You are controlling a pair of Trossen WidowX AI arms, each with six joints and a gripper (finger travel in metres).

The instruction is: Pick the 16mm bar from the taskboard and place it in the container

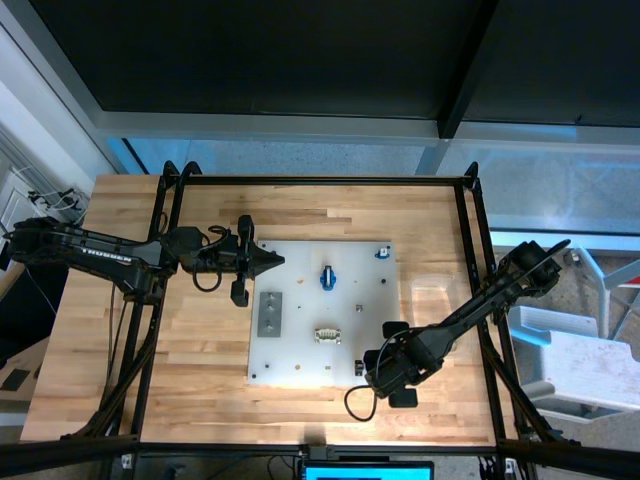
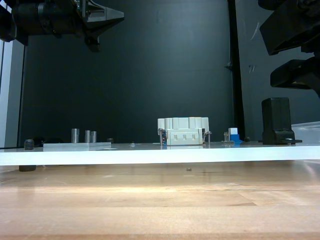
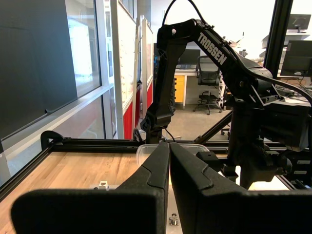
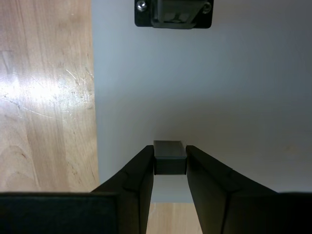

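The white taskboard [image 1: 300, 350] lies flat in the middle of the table. A tiny grey dot [image 1: 358, 307] right of its centre looks like the 16mm bar; nothing touches it. The clear container [image 1: 432, 292] sits just off the board's right edge. My right gripper [image 1: 370, 372] hovers open above the board's near right corner. In the right wrist view its fingers [image 4: 139, 170] frame a small black part [image 4: 169, 157] standing on the board below them. My left gripper [image 1: 275, 260] hangs shut and empty over the board's far left corner.
A grey block [image 1: 270, 312] with short pegs [image 2: 75, 135] sits on the board's left side. A pale connector [image 1: 328, 335] is near the middle, and blue parts [image 1: 328, 277] lie farther back. A black frame [image 1: 320, 181] rings the wooden table.
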